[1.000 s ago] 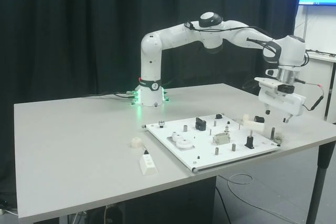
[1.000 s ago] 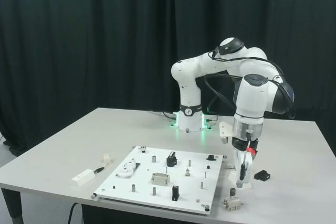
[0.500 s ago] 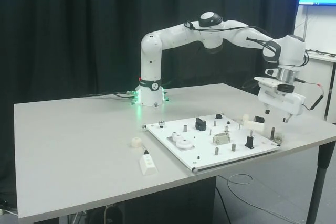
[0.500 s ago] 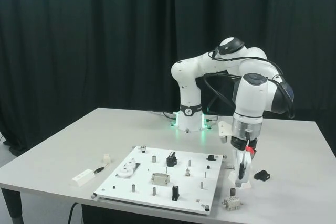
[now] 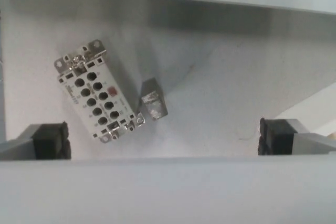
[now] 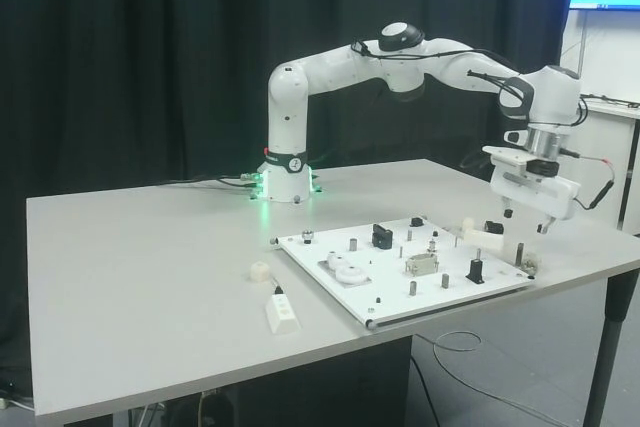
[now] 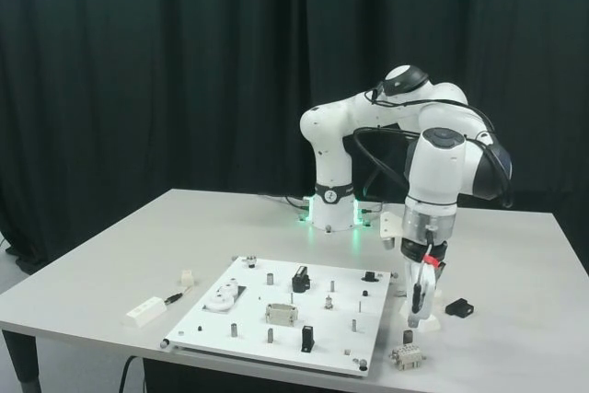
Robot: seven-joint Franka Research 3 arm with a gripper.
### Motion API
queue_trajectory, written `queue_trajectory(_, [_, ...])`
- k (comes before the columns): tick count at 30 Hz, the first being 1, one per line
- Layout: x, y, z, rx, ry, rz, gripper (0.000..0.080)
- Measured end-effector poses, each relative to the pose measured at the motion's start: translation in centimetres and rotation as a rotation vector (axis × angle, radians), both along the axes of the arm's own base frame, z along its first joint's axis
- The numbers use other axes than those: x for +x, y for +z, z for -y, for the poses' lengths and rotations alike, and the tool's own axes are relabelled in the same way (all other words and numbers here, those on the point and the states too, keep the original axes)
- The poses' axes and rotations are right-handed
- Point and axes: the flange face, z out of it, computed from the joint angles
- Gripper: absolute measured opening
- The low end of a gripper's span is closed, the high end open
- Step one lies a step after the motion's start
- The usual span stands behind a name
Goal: Remove round peg 2.
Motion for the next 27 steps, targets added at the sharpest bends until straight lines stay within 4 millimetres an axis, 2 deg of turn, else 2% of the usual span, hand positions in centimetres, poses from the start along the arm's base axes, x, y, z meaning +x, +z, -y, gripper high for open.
queue_trajectory(27, [0.0,0.74,0.17,-0.007,-0.004,0.013,0.08])
